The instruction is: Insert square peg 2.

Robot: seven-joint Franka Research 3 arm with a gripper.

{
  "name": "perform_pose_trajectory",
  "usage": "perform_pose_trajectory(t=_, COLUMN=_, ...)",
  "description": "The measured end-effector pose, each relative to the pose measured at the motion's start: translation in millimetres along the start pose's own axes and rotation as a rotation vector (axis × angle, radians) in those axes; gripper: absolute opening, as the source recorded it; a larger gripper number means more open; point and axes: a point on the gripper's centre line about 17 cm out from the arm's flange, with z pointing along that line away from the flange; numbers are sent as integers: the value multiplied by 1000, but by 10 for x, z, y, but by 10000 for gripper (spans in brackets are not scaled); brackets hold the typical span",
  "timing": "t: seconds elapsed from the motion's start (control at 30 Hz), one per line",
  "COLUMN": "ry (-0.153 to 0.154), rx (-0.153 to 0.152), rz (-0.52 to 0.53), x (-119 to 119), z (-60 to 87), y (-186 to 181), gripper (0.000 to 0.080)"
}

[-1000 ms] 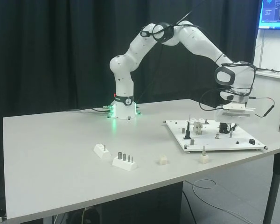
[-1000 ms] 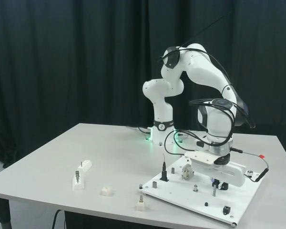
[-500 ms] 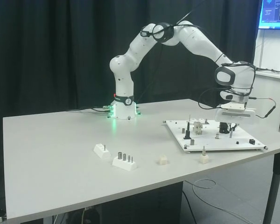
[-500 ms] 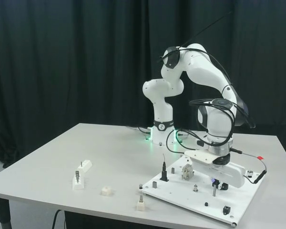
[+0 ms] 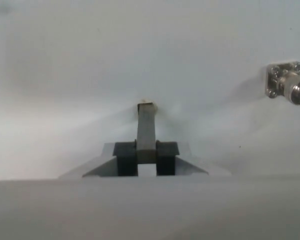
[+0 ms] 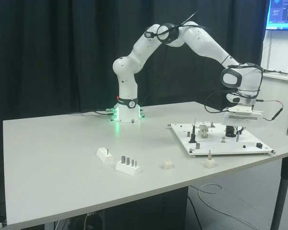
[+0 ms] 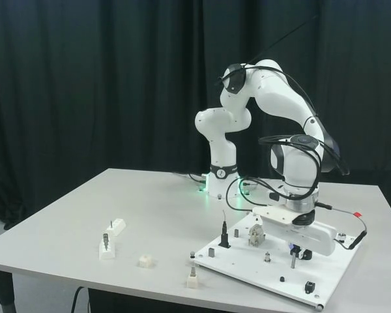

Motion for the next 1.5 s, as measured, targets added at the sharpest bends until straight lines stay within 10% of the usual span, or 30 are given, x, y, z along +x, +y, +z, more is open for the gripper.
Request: perform_pose_trajectory(t=1.5, ry=4, rx=2, rz=-55, x=13, z=43, y=9, gripper=75)
